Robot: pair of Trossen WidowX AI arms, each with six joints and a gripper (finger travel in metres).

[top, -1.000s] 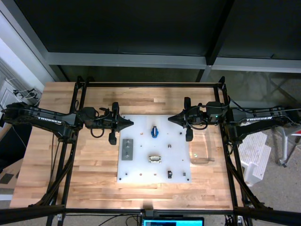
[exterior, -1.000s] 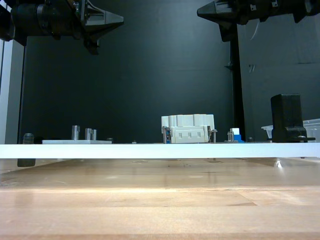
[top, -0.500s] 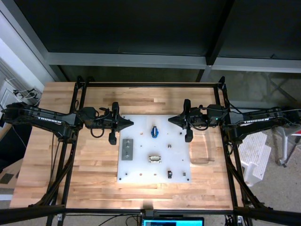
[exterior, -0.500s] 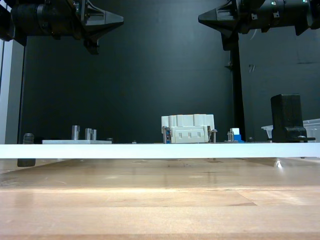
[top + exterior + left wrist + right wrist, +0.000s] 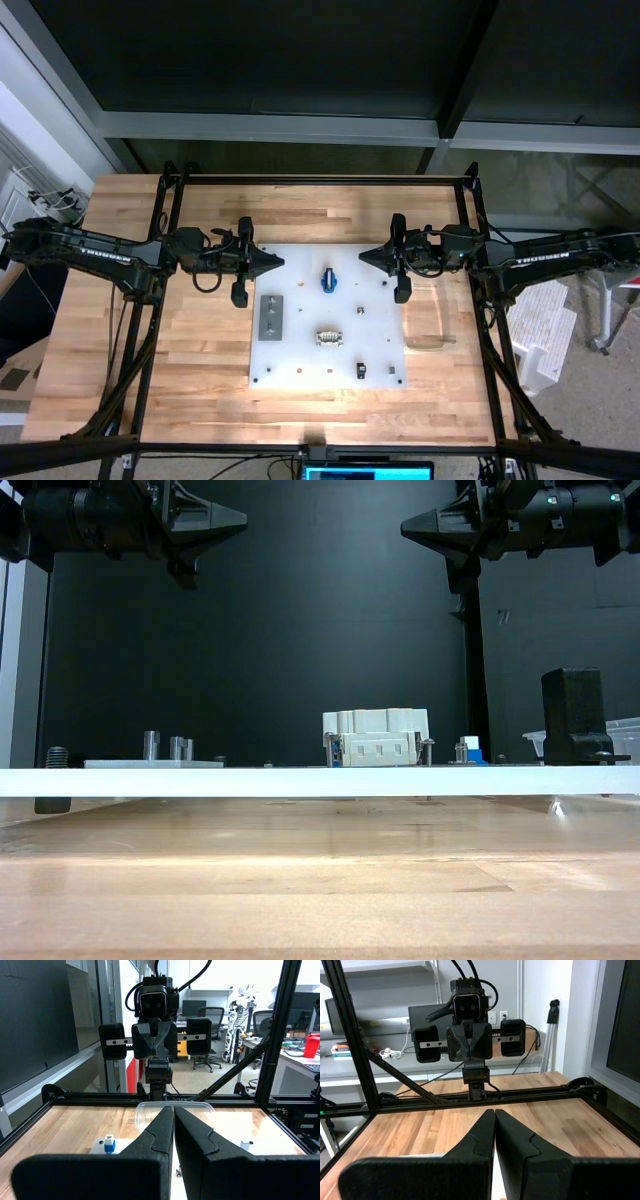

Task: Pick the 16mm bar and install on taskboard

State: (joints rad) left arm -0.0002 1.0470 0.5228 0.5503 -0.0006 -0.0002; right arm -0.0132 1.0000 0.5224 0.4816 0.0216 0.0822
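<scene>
1. Hovering high over the taskboard (image 5: 300, 365), the left claw (image 5: 280, 262) and the right claw (image 5: 361, 255) faced each other, both clenched on nothing.
2. The 16mm bar could not be made out (too small). Whether it lay in the clear tray (image 5: 426, 347) beside the board's right edge, I could not tell.
3. As a short metal peg it would likely be light, stiff and slippery, best pinched squarely across its middle.

The wooden worktop (image 5: 190, 390) carries the white taskboard (image 5: 380, 330), lying flat. The left jaws and right jaws, both closed, hang high above its far part, tips facing each other. A clear tray (image 5: 428, 344) sits on the wood just beside the board, behind the right jaws.
</scene>
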